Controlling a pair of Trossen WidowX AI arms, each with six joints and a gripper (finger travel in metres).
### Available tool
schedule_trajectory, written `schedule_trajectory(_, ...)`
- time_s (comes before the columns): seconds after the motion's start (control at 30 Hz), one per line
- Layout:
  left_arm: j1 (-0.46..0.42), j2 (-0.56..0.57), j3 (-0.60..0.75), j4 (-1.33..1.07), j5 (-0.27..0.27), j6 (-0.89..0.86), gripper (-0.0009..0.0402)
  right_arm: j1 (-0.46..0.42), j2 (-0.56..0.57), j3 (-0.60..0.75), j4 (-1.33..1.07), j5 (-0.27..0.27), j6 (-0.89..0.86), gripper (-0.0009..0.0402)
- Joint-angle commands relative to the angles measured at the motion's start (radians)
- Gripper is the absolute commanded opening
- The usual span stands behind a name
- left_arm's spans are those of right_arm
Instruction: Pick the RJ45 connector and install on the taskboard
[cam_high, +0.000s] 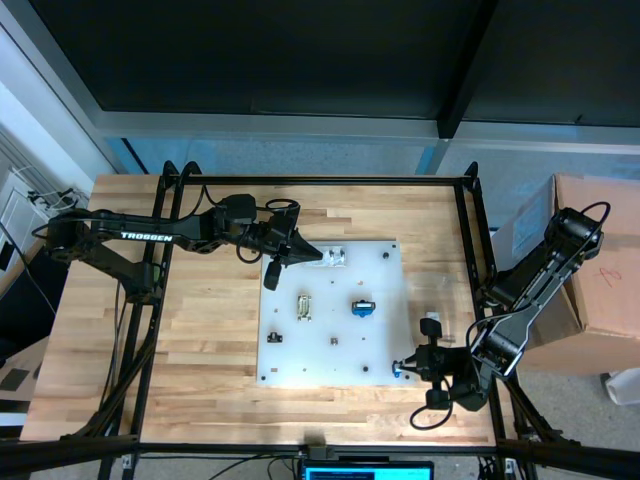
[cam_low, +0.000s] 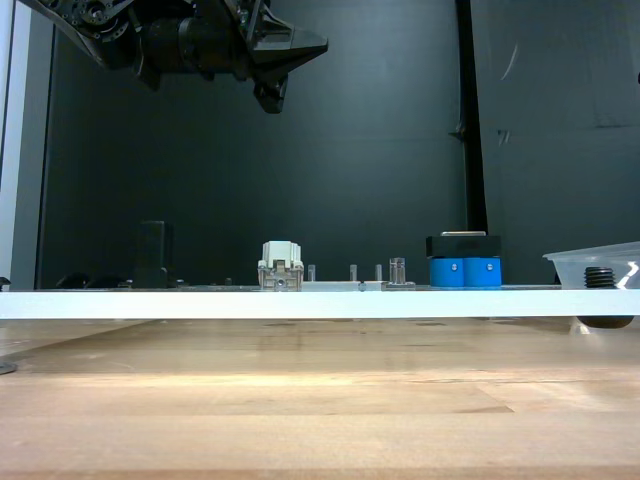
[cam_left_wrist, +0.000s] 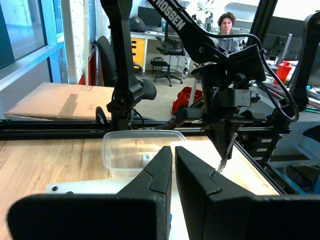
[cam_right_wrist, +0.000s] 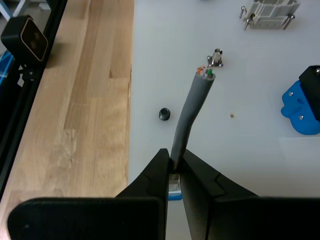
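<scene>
Pickup: grey-cabled RJ45 connector (cam_right_wrist: 174, 186) clamped in right gripper (cam_right_wrist: 175, 156), at near corner of white taskboard (cam_high: 330, 325).
Left gripper (cam_left_wrist: 173, 165): fingers together, above far edge.
Pending: insertion.

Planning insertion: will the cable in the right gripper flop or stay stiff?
Likely stiff: the cable juts straight from the right gripper at the board's near right corner. Probably light: a short stub. Left gripper hangs over its far edge.

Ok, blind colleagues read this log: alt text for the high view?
The right gripper, at the task board's near right corner, is shut on the RJ45 connector. The left gripper, shut and empty, hangs over the board's far edge.
</scene>
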Motion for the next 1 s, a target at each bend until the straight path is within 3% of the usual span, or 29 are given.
schedule_trajectory(0.03, 0.000, 0.000, 0.000, 0.000, 0.000, 0.000, 0.0008, 0.001, 0.000, -0.005, 0.000, 0.000, 0.002, 0.0000)
schedule_trajectory(1.0, 0.000, 0.000, 0.000, 0.000, 0.001, 0.000, 0.0008, -0.002, 0.031, -0.013, 0.055, 0.002, -0.017, 0.0000)
